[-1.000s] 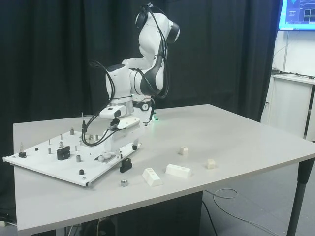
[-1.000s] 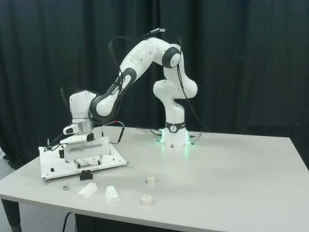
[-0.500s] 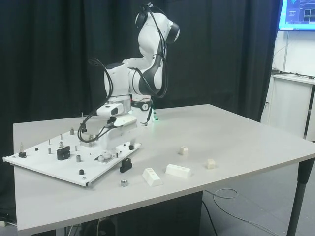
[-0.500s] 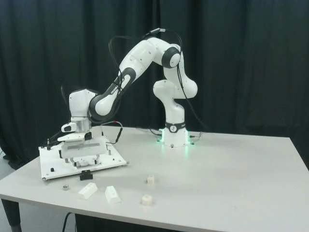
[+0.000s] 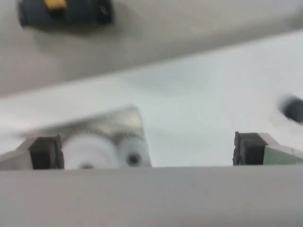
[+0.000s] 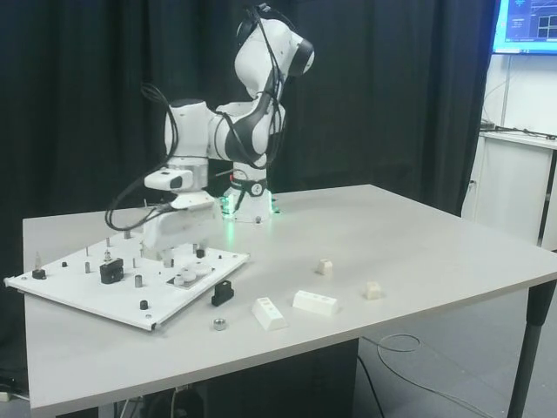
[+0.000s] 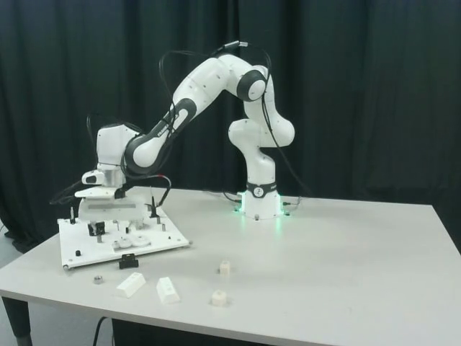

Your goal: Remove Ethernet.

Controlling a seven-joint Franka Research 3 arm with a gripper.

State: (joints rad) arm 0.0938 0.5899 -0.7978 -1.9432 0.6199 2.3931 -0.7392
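My gripper [image 5: 147,150] is open, with nothing between its black fingertips [image 5: 45,152]. It hovers low over the white task board [image 6: 96,296], above the white gears [image 5: 94,151]. In the first room view the gripper [image 6: 167,252] is over the middle of the board, and in the second room view the gripper [image 7: 108,214] hangs over the board [image 7: 86,256]. A small black box [image 6: 110,273] is mounted on the board to the gripper's left. A black plug-like part [image 6: 223,293] lies on the grey table just off the board's front edge; the wrist view shows this black part [image 5: 66,12] apart from the fingers.
A nut [image 6: 219,323] lies near the board's front corner. Two white blocks [image 6: 269,313] [image 6: 315,302] and two small cubes [image 6: 325,266] [image 6: 372,290] lie on the table to the right. Several pegs [image 6: 139,280] stand on the board.
The arm has swung left and slightly up, carrying the gripper from the board's front right part to over its middle. The objects on the table have not moved.
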